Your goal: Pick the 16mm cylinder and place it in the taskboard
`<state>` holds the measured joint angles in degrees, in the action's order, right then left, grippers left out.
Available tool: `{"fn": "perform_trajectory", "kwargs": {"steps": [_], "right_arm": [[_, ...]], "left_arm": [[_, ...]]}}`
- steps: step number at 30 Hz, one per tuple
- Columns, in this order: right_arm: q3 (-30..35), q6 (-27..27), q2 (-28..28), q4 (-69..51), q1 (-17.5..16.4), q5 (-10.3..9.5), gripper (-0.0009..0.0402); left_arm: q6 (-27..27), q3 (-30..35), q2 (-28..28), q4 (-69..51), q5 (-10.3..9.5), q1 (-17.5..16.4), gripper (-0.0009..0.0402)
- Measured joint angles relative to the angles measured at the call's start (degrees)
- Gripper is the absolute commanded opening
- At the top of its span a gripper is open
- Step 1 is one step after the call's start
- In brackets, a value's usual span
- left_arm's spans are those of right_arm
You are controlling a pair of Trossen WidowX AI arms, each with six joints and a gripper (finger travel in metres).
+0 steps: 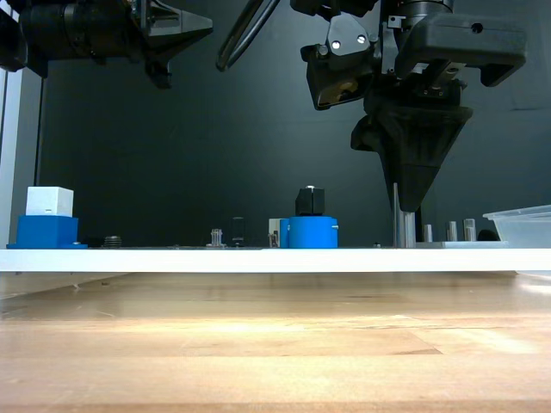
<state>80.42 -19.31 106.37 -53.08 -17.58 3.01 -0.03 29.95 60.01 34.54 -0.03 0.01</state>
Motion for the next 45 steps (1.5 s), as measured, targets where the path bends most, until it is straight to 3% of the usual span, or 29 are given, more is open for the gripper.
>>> {"fn": "perform_trajectory", "kwargs": {"steps": [45], "right_arm": [[-0.37, 0.42, 0.55, -0.44, -0.04, -0.04, 0.0009]], "left_arm": [[0.0, -0.02, 0.0, 0.0, 0.02, 0.0, 0.0]]}}
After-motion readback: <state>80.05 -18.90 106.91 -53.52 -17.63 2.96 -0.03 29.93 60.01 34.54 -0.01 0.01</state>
